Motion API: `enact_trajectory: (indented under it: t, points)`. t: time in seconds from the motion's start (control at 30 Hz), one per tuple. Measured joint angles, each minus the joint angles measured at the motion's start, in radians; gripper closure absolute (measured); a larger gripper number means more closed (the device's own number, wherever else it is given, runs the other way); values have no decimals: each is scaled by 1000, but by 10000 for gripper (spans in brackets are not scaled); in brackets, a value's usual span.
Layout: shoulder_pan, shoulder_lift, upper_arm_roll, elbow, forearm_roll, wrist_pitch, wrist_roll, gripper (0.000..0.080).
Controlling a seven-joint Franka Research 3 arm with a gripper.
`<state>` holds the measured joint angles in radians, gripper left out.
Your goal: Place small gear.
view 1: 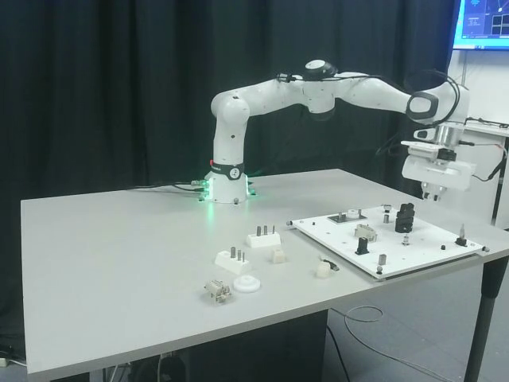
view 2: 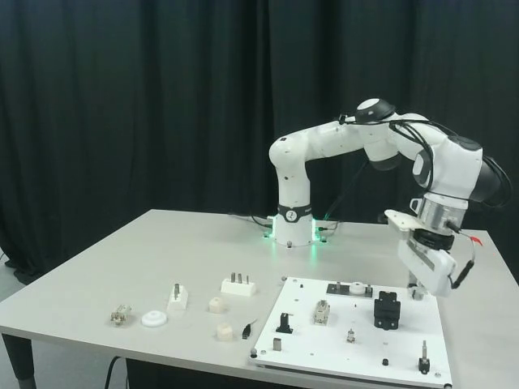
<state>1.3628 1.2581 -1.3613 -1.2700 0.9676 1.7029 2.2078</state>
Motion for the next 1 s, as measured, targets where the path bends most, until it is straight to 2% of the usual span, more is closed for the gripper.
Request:
enact_trajectory:
  t: [0.23, 0.53, 0.7, 1.0]
  points:
    - [-9, -7, -54, 0, -33, -91, -43, 604]
    - [-41, -24, -78, -5, -119, -179, -107, 604]
    - [-64, -24, -81, -19, -160, -202, -147, 604]
    - [-99, -24, -86, -81, -214, -199, -243, 604]
